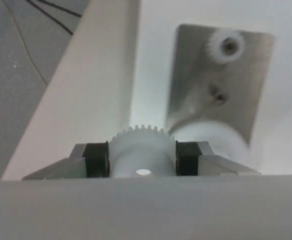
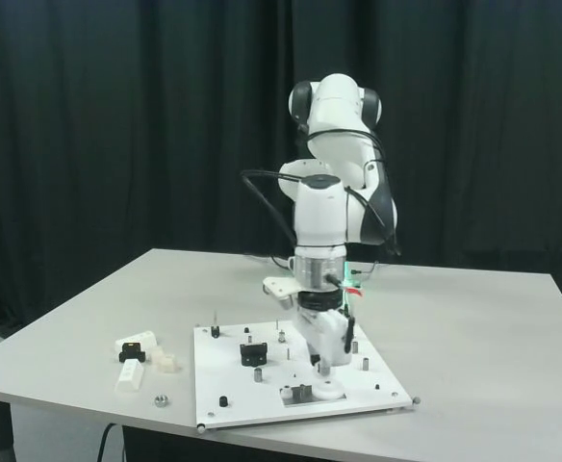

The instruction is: Place medium gear.

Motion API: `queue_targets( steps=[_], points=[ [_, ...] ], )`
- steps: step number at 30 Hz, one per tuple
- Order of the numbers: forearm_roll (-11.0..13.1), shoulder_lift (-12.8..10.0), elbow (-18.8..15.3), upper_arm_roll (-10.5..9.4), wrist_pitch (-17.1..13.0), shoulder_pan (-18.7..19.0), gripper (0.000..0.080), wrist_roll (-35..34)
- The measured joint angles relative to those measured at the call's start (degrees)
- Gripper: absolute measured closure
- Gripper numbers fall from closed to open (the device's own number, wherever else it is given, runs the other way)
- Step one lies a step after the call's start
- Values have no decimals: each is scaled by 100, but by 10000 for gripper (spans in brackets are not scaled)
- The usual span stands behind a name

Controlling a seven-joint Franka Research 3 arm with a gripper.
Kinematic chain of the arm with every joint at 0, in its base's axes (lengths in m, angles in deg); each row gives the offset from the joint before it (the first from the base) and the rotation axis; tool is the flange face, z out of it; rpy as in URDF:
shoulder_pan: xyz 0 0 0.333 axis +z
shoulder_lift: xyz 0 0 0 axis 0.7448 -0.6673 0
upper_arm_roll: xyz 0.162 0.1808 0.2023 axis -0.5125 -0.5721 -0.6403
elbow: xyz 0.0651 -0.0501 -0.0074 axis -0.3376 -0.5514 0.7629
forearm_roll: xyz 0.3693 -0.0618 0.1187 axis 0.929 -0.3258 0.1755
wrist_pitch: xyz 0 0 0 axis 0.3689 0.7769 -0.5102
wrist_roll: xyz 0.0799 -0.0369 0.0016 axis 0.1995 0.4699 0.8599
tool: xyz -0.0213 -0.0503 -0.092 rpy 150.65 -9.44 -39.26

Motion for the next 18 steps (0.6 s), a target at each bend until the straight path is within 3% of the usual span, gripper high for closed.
queue_targets(
  steps=[18],
  points=[
    [4, -718, 920, -88, 24, 148, 519, 1035]
  ],
)
